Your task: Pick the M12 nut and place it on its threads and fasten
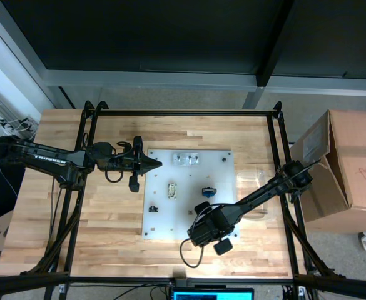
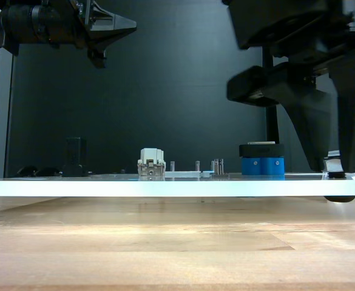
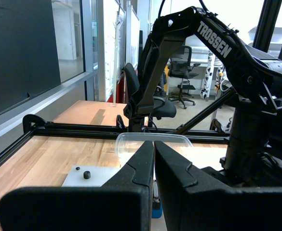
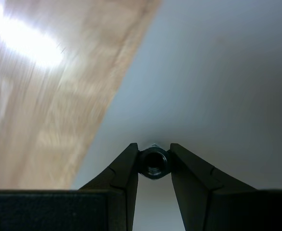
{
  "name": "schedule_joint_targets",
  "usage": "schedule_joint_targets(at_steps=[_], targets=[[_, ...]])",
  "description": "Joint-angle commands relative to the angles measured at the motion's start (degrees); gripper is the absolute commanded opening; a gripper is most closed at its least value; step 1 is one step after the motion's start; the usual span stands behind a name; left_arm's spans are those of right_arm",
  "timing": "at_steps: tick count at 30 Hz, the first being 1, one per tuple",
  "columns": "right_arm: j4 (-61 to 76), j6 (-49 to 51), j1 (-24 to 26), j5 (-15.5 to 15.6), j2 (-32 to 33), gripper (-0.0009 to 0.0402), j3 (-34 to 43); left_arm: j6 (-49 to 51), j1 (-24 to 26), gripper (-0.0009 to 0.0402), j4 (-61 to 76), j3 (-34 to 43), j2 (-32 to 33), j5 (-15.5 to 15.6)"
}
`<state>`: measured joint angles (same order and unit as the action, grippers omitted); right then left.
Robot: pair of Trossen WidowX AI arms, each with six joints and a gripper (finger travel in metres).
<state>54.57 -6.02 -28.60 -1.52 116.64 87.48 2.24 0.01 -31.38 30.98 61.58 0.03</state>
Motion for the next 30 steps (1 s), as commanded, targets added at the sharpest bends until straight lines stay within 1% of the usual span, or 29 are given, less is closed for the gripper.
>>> schedule_joint_targets(at_steps=[1, 7, 14, 19, 26, 30], targets=[[0.2, -9.1, 0.0, 0.0, 0.0, 0.0, 0.0, 0.0, 0.0, 0.0, 0.0, 0.0, 0.0, 0.0], [0.0, -21.4, 0.0, 0.0, -0.3, 0.0, 0.0, 0.0, 0.0, 0.0, 0.0, 0.0, 0.0, 0.0], [-1.3, -29.5, -0.1, -0.5, -1.3, 0.0, -1.2, 0.0, 0.0, 0.0, 0.0, 0.0, 0.0, 0.0], [-2.5, -32.8, -0.3, -0.5, -1.9, 0.0, -2.0, 0.0, 0.0, 0.0, 0.0, 0.0, 0.0, 0.0], [-4.4, -33.7, -0.7, -0.7, -2.5, 0.0, -3.2, 0.0, 0.0, 0.0, 0.0, 0.0, 0.0, 0.0], [-7.8, -34.2, -1.4, -2.0, -3.7, 0.0, -5.8, 0.0, 0.0, 0.0, 0.0, 0.0, 0.0, 0.0]])
